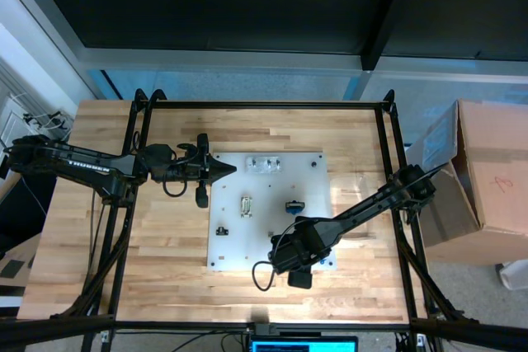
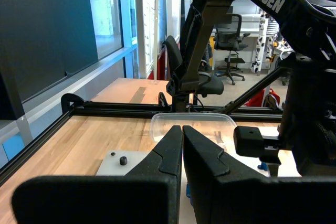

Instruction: Unfasten the M12 nut and place it in the container

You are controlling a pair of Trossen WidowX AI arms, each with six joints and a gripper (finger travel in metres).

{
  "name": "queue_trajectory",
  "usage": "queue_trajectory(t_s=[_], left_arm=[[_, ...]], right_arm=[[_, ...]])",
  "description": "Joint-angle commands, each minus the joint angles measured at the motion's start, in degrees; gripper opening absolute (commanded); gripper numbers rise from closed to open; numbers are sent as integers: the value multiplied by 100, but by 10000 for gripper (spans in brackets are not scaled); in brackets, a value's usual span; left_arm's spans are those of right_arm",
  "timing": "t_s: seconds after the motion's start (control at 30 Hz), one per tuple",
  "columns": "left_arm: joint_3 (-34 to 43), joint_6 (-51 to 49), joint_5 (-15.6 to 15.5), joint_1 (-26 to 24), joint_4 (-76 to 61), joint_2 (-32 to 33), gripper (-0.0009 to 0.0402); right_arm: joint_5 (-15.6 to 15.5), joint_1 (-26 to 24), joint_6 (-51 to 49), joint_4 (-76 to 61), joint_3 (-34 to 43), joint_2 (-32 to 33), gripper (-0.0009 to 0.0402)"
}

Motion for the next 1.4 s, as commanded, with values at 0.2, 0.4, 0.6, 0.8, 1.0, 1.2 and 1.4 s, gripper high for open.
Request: queue_trajectory(t_s=[0.2, 0.4, 0.6, 0.8, 1.0, 1.2, 1.4], left_arm=[[0, 2, 0, 2, 2, 0, 0], [2, 2, 0, 0, 2, 2, 0], [0, 2, -2, 0, 0, 2, 0], [0, 2, 0, 0, 0, 2, 0], [0, 2, -2, 2, 0, 2, 0], [0, 2, 0, 0, 2, 2, 0], [0, 2, 0, 2, 0, 0, 0]], right_arm=[[20, -4, -63, 282, -168, 101, 201], [24, -4, -55, 442, -308, 98, 190], [20, -4, -61, 431, -310, 87, 134], [15, -4, -101, 409, -315, 87, 59], [9, -2, -374, 413, -315, 87, -2], [4, -2, -1480, 417, -315, 66, 13], [13, -7, -3294, 417, -315, 66, 19]])
